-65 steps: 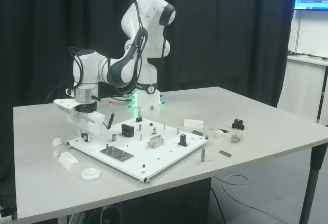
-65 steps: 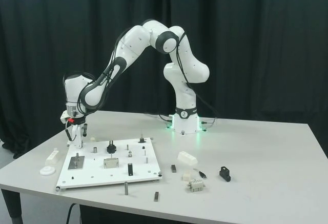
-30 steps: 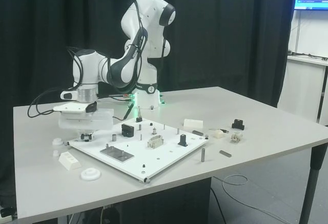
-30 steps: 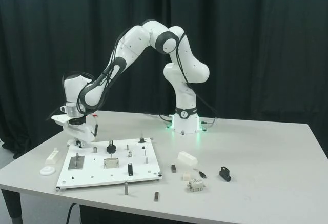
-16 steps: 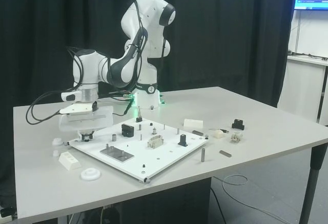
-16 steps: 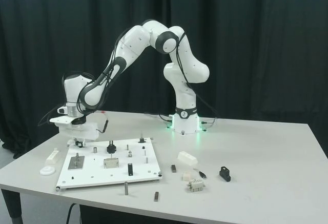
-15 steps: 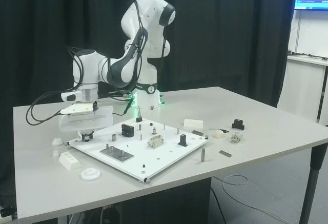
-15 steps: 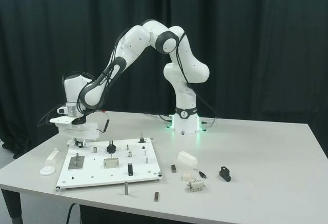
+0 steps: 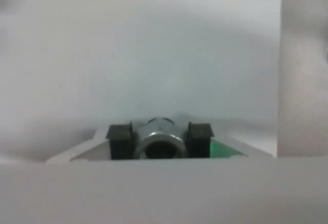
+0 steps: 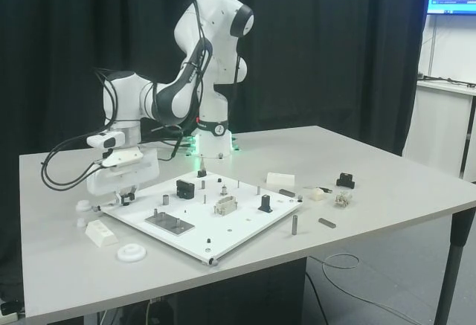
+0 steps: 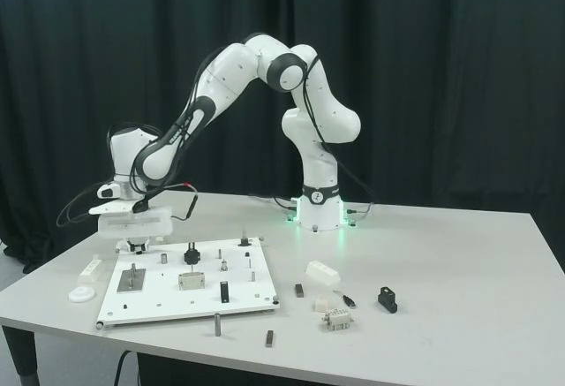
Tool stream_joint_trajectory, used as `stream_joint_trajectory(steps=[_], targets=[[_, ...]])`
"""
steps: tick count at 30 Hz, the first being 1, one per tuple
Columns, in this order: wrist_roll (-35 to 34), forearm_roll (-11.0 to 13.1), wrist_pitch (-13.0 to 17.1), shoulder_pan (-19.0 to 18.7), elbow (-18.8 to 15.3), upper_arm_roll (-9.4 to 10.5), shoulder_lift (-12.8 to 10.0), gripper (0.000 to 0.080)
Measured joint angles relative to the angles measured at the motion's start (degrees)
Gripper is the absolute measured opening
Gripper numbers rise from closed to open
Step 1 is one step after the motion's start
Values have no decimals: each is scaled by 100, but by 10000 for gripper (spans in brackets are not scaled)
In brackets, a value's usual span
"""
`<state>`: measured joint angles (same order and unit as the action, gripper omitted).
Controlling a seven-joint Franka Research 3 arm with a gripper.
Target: Remove bolt 4.
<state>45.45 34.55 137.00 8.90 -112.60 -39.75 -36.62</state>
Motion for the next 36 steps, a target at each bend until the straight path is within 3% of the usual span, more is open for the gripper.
stream_joint_trajectory(steps=[8, 28, 36], targets=[[1139, 106, -50, 34, 1, 0, 8, 229], [3652, 2, -139, 33, 45, -6, -3, 229], [3923, -128, -153, 23, 70, -3, -13, 229]])
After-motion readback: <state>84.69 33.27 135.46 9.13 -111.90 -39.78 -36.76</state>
